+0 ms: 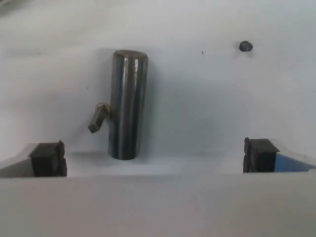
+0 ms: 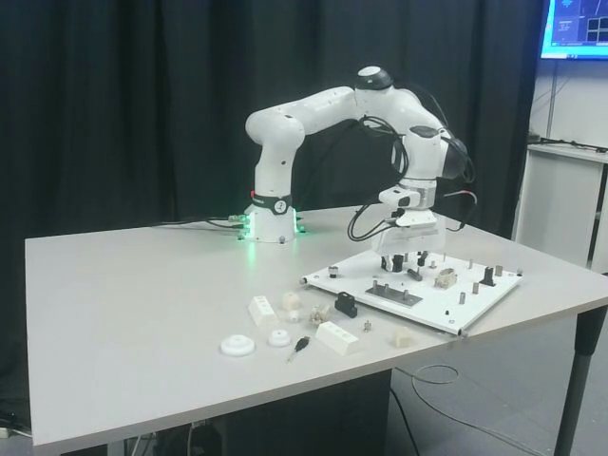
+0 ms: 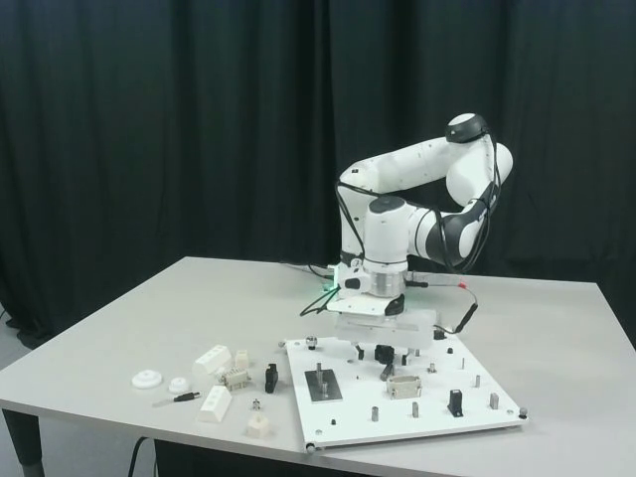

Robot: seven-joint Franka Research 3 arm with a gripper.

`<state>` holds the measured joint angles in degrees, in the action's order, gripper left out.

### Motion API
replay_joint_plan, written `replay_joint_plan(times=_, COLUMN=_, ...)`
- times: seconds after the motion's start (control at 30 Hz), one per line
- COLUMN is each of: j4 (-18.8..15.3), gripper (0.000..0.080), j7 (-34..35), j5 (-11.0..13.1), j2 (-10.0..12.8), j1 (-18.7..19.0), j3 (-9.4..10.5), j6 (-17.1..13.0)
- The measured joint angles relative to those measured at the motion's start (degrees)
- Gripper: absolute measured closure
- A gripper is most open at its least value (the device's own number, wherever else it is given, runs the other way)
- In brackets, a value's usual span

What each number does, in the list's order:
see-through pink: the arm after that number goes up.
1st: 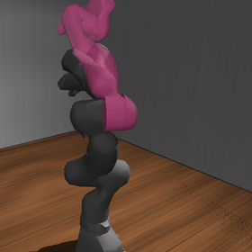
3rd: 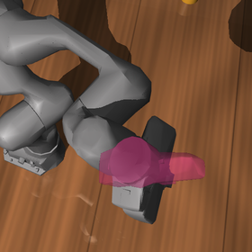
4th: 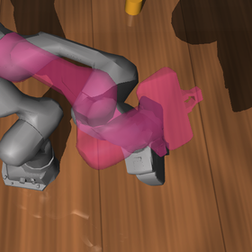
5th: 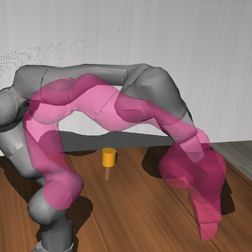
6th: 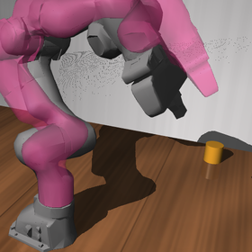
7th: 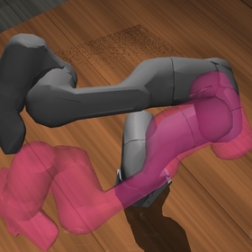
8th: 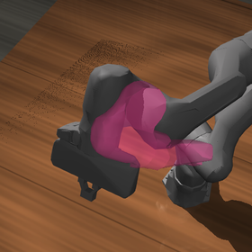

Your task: Pick round peg 4.

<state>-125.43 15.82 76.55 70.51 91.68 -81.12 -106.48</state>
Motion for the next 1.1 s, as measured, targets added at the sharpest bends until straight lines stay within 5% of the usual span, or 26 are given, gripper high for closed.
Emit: replay_joint_plan(times=1.1, j4=0.4, gripper=0.0003, j7=0.75, j5=1.5, j2=0.04, j1=-0.63, j3=2.46, j6=-1.47)
